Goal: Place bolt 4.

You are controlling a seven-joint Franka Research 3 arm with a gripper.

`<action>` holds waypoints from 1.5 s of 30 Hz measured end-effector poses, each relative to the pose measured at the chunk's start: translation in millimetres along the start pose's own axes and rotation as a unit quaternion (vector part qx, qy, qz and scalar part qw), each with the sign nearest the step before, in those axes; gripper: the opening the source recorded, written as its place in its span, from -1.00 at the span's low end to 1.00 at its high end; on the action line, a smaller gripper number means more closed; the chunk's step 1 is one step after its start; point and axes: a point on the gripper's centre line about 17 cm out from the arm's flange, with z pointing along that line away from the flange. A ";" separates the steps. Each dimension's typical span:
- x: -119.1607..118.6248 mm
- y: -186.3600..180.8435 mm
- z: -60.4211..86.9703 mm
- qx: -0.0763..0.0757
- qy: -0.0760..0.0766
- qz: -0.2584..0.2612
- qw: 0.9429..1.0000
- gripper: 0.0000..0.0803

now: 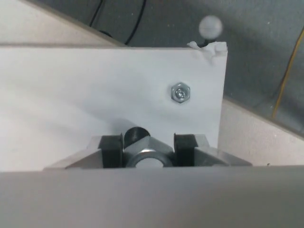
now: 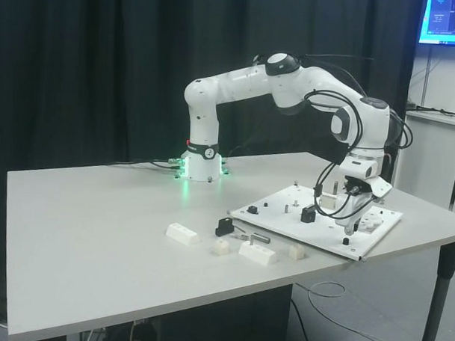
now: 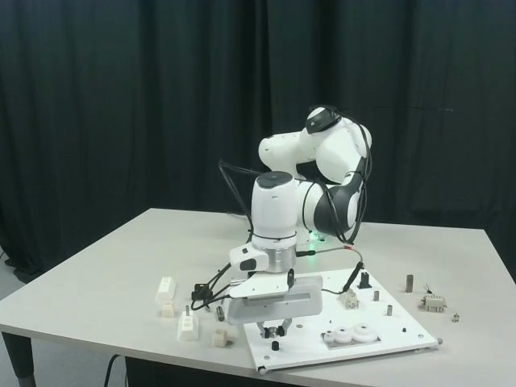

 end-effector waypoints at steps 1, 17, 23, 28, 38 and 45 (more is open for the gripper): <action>-0.1 0.1 0.3 0.000 0.000 0.000 1.000 -0.44; 2.0 2.0 9.5 -0.006 0.003 0.000 1.000 -0.44; 3.6 1.8 9.3 -0.008 0.005 0.001 1.000 -0.44; 5.1 0.2 8.3 -0.009 0.006 0.006 1.000 -0.44; 7.5 2.2 0.9 -0.015 0.010 0.011 1.000 -0.44; -2.8 21.4 -12.6 -0.032 0.000 0.018 0.999 -0.44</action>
